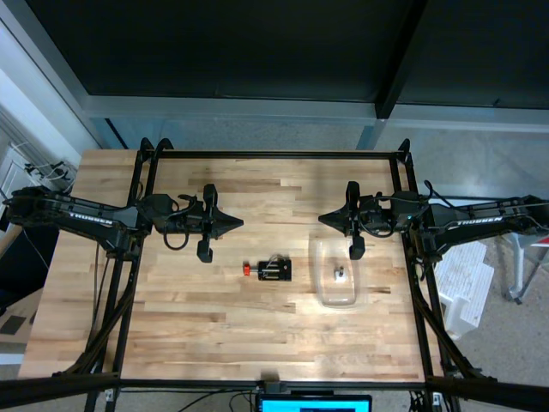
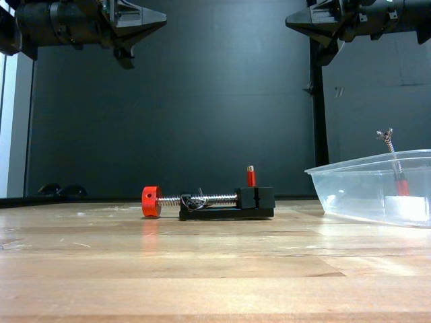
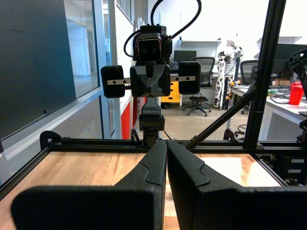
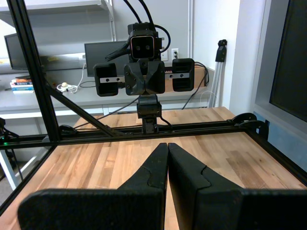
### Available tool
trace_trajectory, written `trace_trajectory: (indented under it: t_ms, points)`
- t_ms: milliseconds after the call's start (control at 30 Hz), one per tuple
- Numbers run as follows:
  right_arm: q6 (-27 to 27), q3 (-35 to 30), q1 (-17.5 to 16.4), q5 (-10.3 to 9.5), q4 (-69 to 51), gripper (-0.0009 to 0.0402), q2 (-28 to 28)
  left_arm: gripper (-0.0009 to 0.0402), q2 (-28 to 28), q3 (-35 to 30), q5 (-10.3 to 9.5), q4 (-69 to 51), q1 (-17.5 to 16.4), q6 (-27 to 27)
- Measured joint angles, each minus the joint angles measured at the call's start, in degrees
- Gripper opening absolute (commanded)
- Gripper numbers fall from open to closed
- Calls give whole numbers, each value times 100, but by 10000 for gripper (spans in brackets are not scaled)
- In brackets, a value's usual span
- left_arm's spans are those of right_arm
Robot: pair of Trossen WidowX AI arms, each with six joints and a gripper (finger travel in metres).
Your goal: Pick the RCA connector and install on taskboard
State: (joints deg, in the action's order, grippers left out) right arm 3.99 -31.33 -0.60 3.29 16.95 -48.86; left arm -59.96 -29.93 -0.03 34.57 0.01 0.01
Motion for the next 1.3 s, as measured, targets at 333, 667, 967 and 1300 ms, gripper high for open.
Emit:
trace_trajectory:
  t_ms: [333, 667, 967, 1300]
  points:
    - [13, 0, -2, 0, 0, 0, -2, 0, -2, -2, 0, 2, 0, 0]
    - [59, -313, -13, 9, -1248, 0, 66, 0, -2, 0, -2, 2, 0, 0]
    - [254, -1198, -317, 11, -4107, 0, 39, 0, -2, -2, -2, 0, 0, -2]
    - [863, -1766, -1182, 466, -6070, 0, -170, 0, -2, 0, -2, 0, 0, -2]
